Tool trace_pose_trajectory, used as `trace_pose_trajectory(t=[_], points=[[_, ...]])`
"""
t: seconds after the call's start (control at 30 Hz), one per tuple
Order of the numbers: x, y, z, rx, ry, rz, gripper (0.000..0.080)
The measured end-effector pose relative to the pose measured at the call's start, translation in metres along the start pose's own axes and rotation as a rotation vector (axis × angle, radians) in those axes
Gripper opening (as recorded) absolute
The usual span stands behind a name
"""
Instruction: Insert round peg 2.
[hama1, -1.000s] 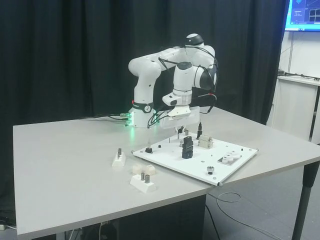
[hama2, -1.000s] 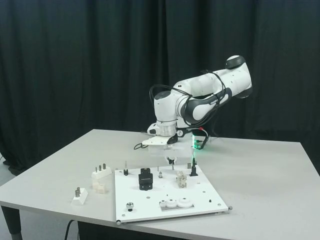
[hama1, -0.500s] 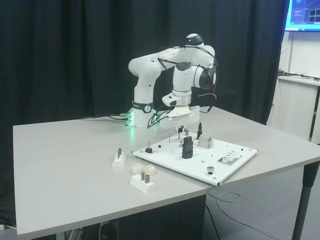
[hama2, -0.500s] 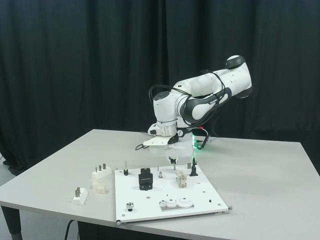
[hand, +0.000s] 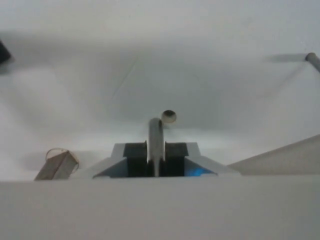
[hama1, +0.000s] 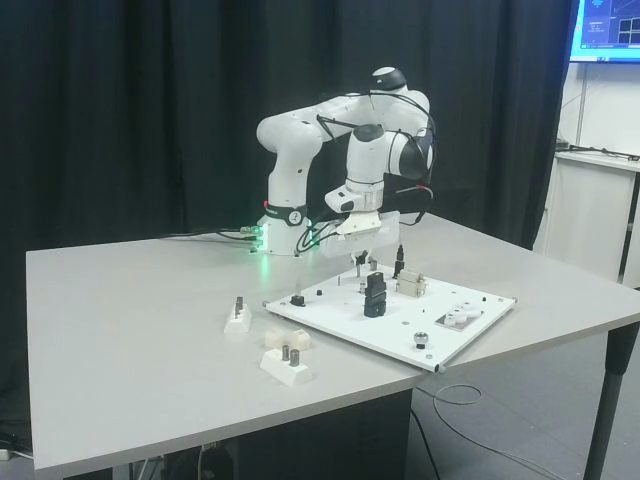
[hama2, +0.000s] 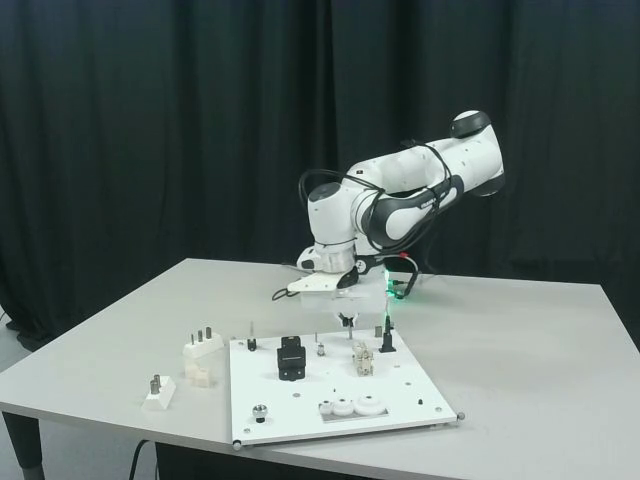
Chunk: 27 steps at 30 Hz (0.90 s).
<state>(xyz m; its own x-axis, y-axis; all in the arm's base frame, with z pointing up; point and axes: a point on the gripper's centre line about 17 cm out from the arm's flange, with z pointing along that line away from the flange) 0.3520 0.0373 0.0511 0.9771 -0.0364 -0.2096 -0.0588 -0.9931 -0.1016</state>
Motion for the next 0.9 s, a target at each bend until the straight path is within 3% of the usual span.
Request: trace_pose_trajectory(t=[0.47,0.9], points=[[-0.005,0.000,-0.003,-0.017,-0.005,0.074,0.0069],[-0.003,-0.005,-0.011,-0.015,0.015,0.088,0.0069]])
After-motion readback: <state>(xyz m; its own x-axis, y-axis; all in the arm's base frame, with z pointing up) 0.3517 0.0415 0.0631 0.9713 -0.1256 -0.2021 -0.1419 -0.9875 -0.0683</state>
